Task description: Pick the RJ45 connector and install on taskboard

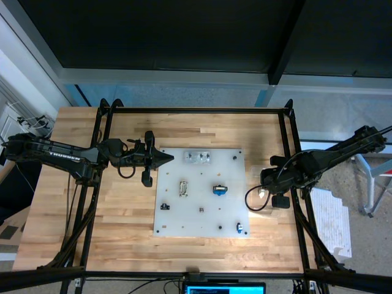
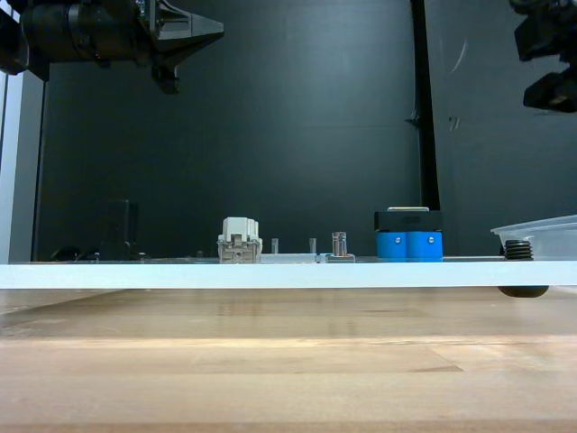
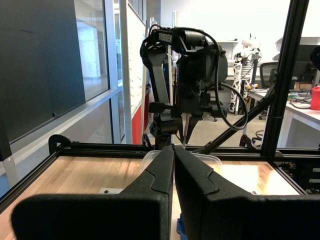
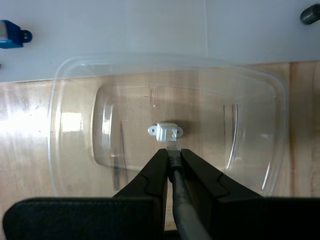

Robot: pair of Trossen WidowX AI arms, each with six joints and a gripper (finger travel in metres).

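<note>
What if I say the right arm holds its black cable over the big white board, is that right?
No. The right gripper holds the black cable over the clear plastic tray beside the taskboard, not over it; the right wrist view shows this. The left gripper hangs above the taskboard's left edge.

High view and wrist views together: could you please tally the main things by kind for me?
taskboard: 1
clear tray: 1
RJ45 connector: 1
grippers: 2, left gripper shut above the taskboard's left edge, right gripper shut on the RJ45 connector above the clear tray
total: 5
</note>
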